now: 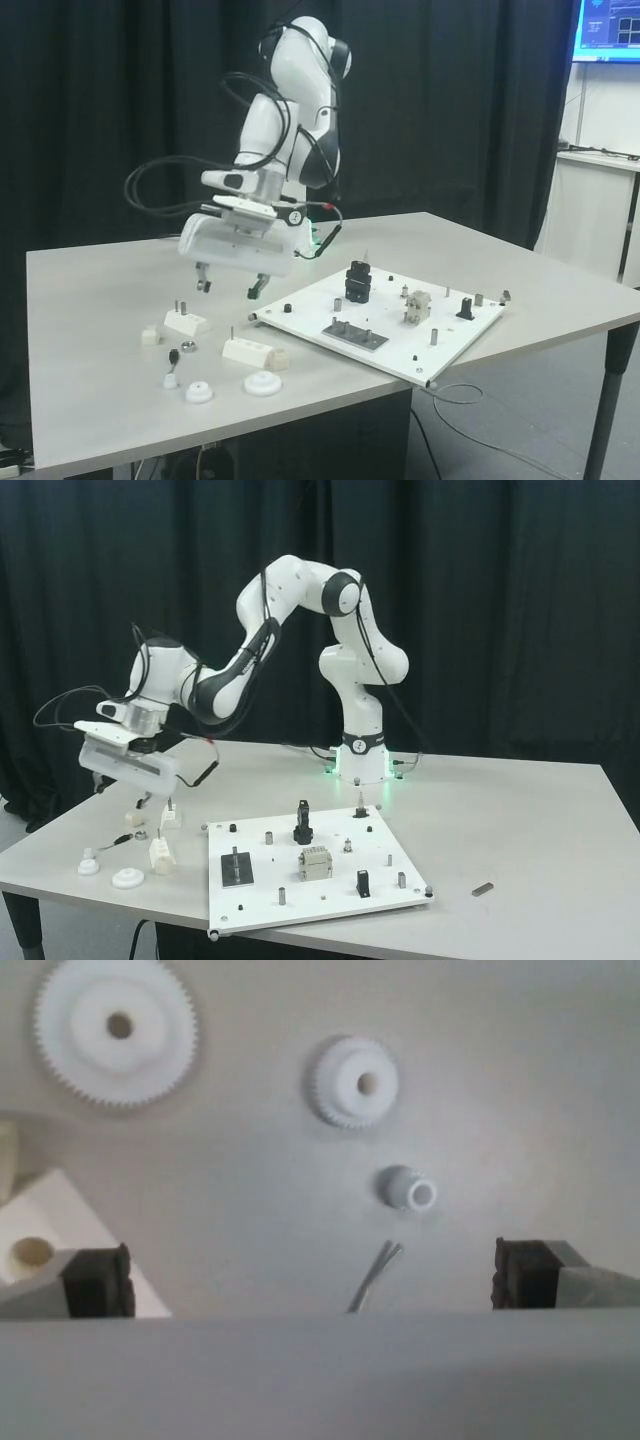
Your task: Pick medium gear.
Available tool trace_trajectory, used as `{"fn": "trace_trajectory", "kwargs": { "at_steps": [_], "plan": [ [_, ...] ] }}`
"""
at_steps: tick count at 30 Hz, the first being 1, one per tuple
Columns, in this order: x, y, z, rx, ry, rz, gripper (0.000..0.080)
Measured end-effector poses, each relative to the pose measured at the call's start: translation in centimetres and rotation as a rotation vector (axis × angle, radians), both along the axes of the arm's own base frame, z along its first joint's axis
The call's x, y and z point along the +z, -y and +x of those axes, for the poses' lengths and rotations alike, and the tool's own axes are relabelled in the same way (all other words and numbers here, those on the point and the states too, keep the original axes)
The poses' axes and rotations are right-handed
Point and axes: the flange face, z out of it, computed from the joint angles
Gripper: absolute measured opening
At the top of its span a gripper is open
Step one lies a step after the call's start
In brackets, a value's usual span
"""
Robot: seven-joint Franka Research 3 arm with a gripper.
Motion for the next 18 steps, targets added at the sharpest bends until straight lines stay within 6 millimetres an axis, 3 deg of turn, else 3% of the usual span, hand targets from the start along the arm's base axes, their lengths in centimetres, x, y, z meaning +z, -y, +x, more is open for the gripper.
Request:
{"fn": "trace_trajectory", "kwargs": {
  "at_steps": [18],
  "plan": [
    [-3.1,4.4,3.6,0.075,-0.064,0.013,0.08]
  ]
}}
